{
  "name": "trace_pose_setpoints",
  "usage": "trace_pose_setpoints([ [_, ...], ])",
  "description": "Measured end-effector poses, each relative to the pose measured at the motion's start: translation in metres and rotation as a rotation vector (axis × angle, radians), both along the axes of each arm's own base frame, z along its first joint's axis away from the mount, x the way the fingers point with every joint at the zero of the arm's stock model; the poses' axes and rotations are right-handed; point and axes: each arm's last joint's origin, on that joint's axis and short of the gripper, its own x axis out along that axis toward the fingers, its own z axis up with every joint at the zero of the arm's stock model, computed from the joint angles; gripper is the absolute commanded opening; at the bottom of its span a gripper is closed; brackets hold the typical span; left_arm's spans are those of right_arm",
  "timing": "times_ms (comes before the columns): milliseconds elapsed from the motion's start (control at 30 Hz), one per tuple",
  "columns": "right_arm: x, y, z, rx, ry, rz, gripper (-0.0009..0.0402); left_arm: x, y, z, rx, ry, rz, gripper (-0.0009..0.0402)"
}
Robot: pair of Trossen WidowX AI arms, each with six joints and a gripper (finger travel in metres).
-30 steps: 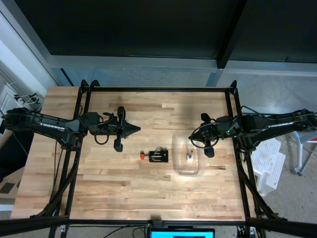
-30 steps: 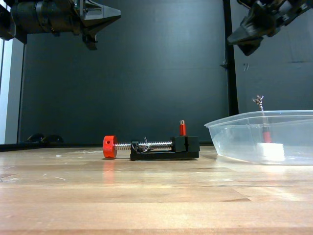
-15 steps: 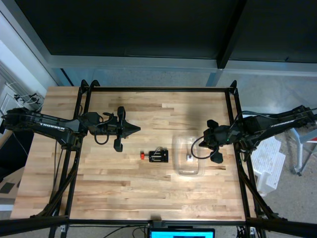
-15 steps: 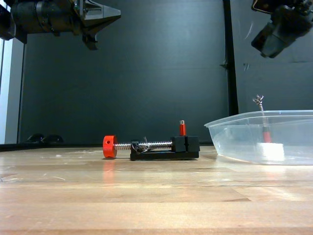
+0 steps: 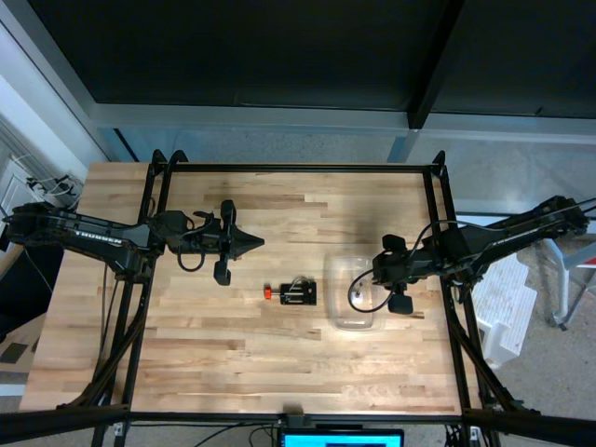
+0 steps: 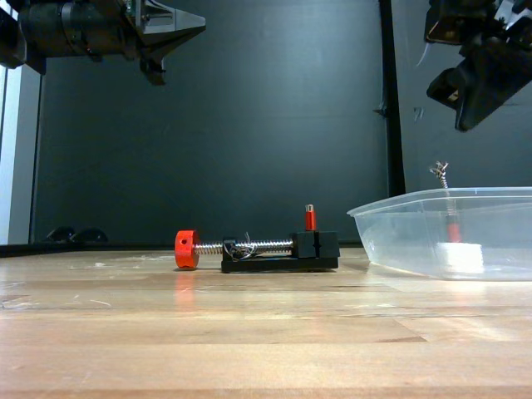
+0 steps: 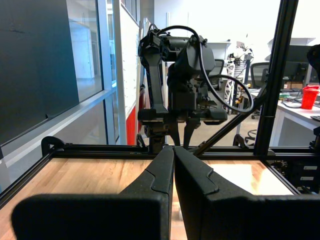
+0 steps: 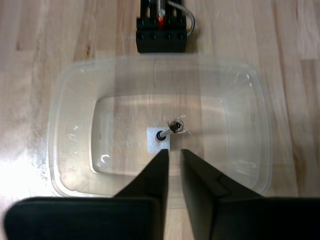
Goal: Pick the RCA connector and install on taskboard
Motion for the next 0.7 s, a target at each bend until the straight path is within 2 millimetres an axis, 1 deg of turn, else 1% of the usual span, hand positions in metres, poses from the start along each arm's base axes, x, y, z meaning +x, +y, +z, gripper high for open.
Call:
trace_pose_setpoints([
  [133,0.004,0.001,-0.006,-0.003,0.031,-0.009,0.0110,0.000,0.000,0.000,0.000,0.000,0.000,0.0000],
  [267,0.007,0.002,-0.011,-0.012,0.052,-0.020,0.0134,0.000,0.000,0.000,0.000,0.000,0.000,0.0000],
  [467,0.011,0.004,-0.019,-0.025,0.085,-0.028,0.0146,0.000,0.000,0.000,0.000,0.000,0.000,0.0000],
  [700,0.018,0.006,-0.024,-0.023,0.082,-0.029,0.0146,0.000,0.000,0.000,0.000,0.000,0.000,0.0000],
])
